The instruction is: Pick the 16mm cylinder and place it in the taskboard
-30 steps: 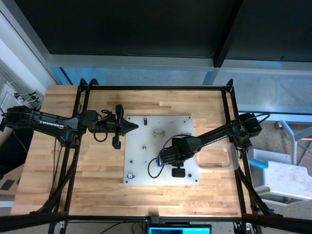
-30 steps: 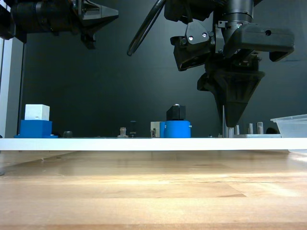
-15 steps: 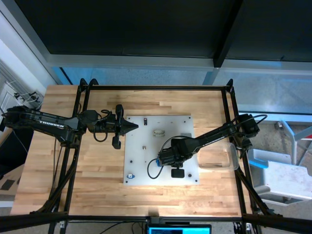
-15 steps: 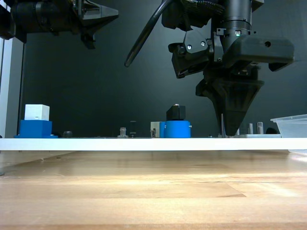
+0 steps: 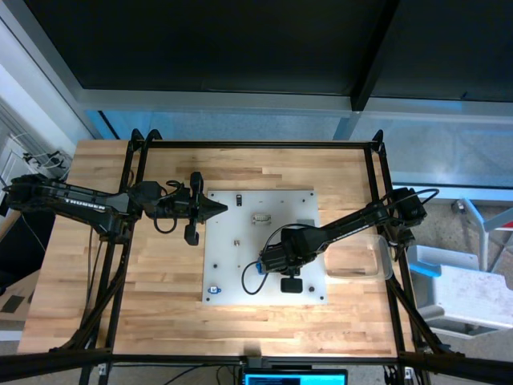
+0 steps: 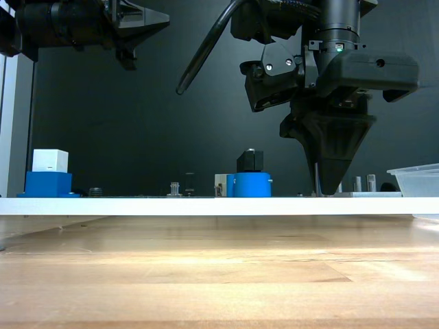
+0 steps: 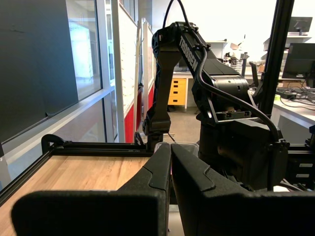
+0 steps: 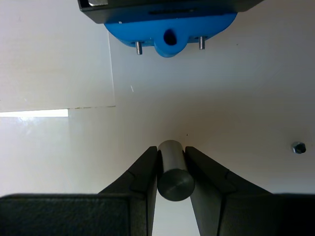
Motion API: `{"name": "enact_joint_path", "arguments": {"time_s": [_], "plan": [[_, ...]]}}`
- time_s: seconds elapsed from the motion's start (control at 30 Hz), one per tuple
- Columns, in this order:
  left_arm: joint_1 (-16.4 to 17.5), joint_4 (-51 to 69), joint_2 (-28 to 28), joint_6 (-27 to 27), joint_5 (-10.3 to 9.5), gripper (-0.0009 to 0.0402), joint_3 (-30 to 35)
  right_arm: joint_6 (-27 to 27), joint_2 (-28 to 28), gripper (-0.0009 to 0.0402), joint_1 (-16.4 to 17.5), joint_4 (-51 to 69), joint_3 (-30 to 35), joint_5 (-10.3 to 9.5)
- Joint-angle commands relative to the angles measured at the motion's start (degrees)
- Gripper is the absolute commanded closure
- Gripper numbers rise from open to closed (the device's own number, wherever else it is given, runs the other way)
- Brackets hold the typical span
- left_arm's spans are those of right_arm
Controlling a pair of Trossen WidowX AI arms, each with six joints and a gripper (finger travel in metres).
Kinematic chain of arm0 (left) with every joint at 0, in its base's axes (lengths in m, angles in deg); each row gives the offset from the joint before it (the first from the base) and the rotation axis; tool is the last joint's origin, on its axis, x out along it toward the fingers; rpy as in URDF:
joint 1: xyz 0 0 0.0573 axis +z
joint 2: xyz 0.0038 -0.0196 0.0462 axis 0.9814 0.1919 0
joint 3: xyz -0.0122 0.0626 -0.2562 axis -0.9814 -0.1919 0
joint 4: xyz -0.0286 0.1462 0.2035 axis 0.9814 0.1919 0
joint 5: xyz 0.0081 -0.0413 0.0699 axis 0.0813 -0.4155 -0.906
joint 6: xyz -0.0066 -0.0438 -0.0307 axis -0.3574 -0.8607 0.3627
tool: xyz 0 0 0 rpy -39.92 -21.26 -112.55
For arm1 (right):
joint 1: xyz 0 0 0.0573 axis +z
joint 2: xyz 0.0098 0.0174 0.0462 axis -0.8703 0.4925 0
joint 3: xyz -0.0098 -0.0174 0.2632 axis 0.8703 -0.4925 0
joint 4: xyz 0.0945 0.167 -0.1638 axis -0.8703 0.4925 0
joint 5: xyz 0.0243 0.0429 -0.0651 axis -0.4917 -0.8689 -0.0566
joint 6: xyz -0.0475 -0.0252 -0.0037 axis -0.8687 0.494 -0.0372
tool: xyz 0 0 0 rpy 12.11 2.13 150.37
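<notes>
The black left gripper (image 5: 216, 207) hung high above the wooden table, just off the 10 o'clock edge of the large flat white square taskboard (image 5: 240, 249), and pointed toward 3 o'clock. In the left wrist view its fingers (image 7: 160, 167) were pressed together with nothing between them.

The black right gripper (image 5: 275, 261) stood over the taskboard at about 5 o'clock from the board's middle, pointing straight down. Its fingers (image 8: 147, 164) were nearly together, clamped on either side of the short silvery-grey metal 16mm cylinder (image 8: 172, 169).

The cylinder's long axis ran along the gripper's pointing direction, so it stood upright over the board. Its flat round upper end faced the wrist camera, and its other end pointed down at the white plate.

In the low view it showed only as a thin upright sliver (image 6: 316, 179) beside the gripper's tip (image 6: 328, 186). Whether its lower end touched the board could not be told.

A blue fitting (image 8: 170, 27) stood near it on the board. The clear plastic tray (image 5: 357, 261) lay just beside the board's edge at about 4 o'clock.
</notes>
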Motion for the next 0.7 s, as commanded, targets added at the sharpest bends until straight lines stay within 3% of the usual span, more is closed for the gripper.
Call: {"name": "enact_joint_path", "arguments": {"time_s": [0.03, 0.27, 0.7], "plan": [[0.02, 0.00, 0.00, 0.02, 0.00, 0.0393, 0.02, 0.55, -0.02, 0.0375, 0.02, -0.02, 0.04, -0.04], [0.00, 0.00, 0.00, 0.02, 0.00, 0.0393, 0.02, 0.74, -0.04, 0.0356, 0.02, -0.11, 0.04, -0.02], [0.00, 0.00, 0.00, 0.02, 0.00, 0.0393, 0.02, 0.74, -0.92, 0.0243, 0.04, 0.20, 0.04, 0.07]]}}
